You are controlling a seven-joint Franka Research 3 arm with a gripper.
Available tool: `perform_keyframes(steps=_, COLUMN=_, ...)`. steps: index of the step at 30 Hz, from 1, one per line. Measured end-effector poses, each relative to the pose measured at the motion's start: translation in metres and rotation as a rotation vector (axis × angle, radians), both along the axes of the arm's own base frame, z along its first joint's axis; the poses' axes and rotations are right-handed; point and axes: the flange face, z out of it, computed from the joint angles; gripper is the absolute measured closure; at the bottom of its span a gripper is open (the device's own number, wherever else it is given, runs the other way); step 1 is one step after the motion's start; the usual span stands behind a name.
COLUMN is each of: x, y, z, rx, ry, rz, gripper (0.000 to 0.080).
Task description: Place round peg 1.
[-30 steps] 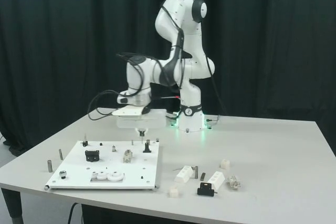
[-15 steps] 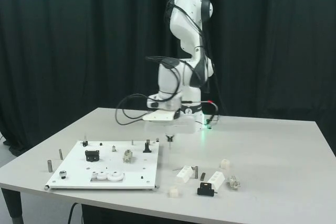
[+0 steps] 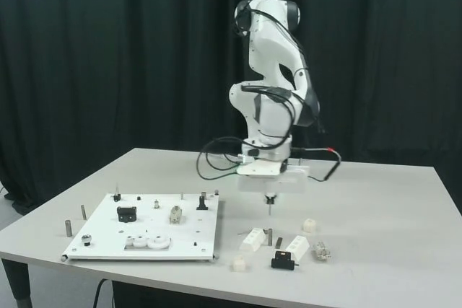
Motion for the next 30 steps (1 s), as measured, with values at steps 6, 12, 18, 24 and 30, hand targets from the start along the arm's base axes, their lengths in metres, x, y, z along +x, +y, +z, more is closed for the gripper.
perform_keyframes(steps=6, x=0.005, y=0.029, z=-0.010, rx=-0.005, ry=0.004, rz=0.003, gripper=0.0767)
perform_keyframes(steps=12, x=0.009, y=0.047, z=-0.022, rx=-0.013, ry=0.018, rz=-0.004, gripper=0.0767)
perform_keyframes(steps=18, x=0.011, y=0.057, z=-0.031, rx=-0.016, ry=0.044, rz=-0.008, gripper=0.0767)
perform_keyframes(steps=24, x=0.013, y=0.063, z=-0.040, rx=-0.011, ry=0.061, rz=-0.013, gripper=0.0767)
perform_keyframes(steps=30, x=0.015, y=0.066, z=-0.046, rx=-0.011, ry=0.070, rz=-0.014, gripper=0.0767)
